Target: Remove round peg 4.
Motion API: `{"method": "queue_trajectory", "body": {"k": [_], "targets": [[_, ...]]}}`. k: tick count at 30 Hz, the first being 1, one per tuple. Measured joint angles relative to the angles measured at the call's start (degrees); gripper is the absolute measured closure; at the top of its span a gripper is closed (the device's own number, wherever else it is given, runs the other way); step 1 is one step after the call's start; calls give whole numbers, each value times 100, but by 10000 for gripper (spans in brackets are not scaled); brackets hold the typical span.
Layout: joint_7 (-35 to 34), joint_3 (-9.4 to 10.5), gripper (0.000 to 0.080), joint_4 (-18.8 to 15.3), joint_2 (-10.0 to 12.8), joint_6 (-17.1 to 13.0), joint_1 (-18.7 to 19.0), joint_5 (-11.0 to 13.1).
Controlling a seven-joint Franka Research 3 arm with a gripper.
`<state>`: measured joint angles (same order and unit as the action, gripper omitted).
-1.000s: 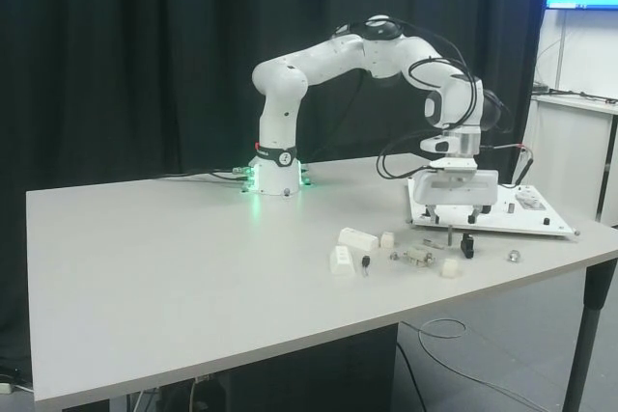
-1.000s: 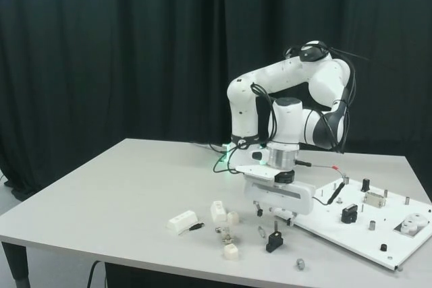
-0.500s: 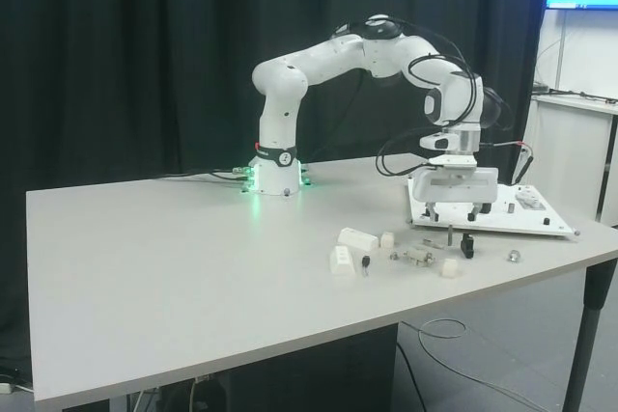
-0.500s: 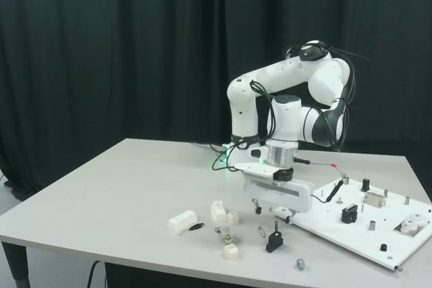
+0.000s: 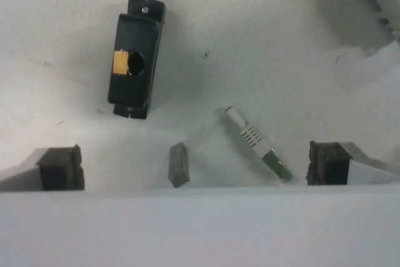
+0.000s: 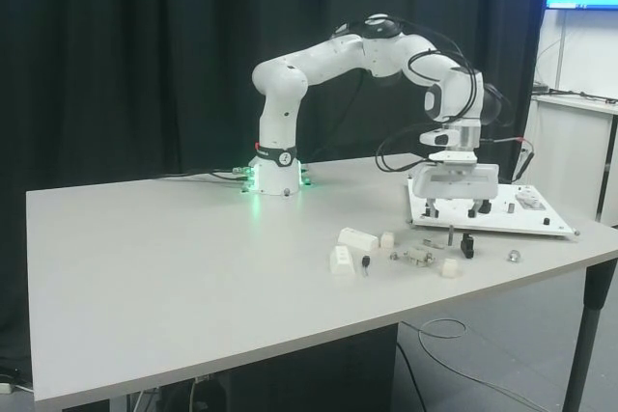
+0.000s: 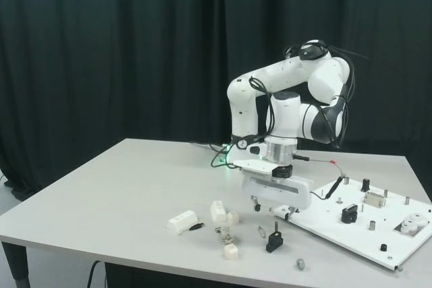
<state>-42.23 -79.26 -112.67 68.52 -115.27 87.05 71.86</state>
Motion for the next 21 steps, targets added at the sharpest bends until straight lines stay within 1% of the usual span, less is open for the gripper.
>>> {"method": "queue_trajectory", "body": {"k": [21], "targets": [[15, -103, 3, 63, 0, 27, -2, -108]]}}
